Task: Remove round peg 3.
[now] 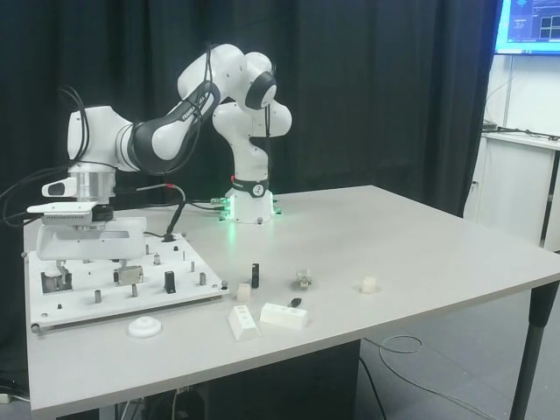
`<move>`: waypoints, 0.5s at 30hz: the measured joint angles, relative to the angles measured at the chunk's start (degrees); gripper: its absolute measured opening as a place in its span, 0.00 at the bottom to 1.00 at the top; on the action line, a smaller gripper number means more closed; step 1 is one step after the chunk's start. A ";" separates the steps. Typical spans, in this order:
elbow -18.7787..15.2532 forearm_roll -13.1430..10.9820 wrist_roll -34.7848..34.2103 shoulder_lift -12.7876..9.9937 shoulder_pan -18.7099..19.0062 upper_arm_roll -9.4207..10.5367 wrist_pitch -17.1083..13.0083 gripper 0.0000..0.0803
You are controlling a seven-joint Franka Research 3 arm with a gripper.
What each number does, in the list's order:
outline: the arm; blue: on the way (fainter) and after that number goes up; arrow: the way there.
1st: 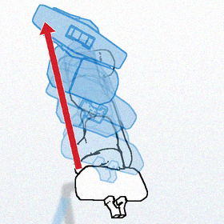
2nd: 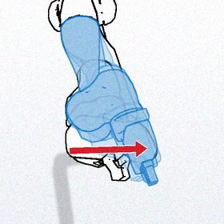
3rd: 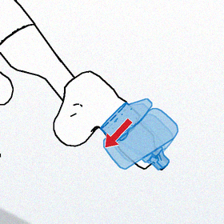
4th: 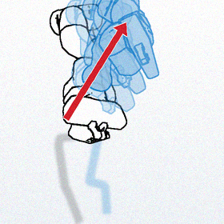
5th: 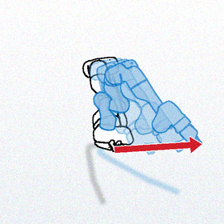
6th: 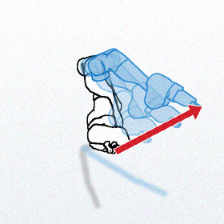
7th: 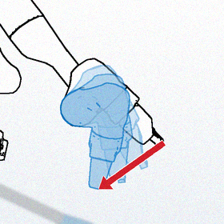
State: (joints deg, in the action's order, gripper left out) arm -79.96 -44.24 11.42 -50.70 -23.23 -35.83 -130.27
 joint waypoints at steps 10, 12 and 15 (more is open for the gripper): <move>0.63 2.76 1.47 0.00 -0.11 -0.06 1.24 1.00; 0.85 3.62 1.48 0.00 -0.18 -0.09 1.88 1.00; 1.18 4.96 1.48 0.00 -0.29 -0.11 2.75 1.00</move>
State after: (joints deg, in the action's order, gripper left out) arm -78.78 -39.28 12.90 -50.70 -23.52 -35.94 -127.52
